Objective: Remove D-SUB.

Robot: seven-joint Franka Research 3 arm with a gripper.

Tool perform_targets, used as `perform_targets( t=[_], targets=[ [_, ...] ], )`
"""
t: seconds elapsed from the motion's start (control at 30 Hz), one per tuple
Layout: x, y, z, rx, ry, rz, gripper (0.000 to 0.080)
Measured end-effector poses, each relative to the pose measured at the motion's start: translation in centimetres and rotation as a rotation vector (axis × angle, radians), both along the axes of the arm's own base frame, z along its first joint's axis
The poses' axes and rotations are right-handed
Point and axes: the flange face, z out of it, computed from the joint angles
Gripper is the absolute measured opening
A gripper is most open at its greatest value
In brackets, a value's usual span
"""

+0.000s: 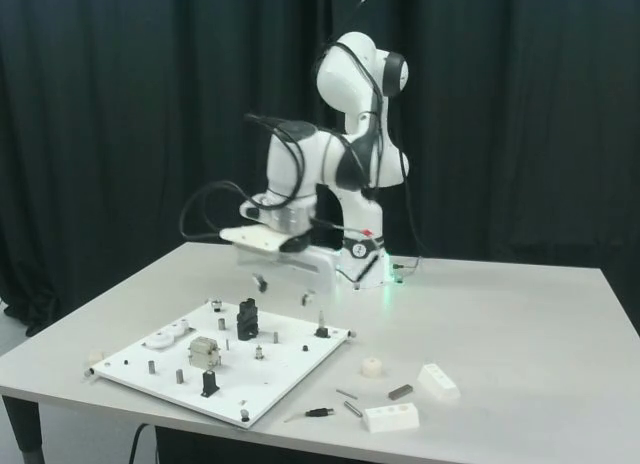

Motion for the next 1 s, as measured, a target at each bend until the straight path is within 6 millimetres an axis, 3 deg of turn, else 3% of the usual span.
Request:
perform_targets(
  t=[0.23,0.43,0.7,1.0],
  targets=[
    [-1.2,-5.2,1.7,-0.009,0.037,-0.002,0.0800],
    [-2.2,-9.4,1.7,0.006,0.061,-0.011,0.0800],
    [-4.1,-13.1,0.0,0.031,0.103,-0.017,0.0800],
    [-6.0,-15.1,-3.1,0.063,0.102,-0.025,0.0800]
  ],
)
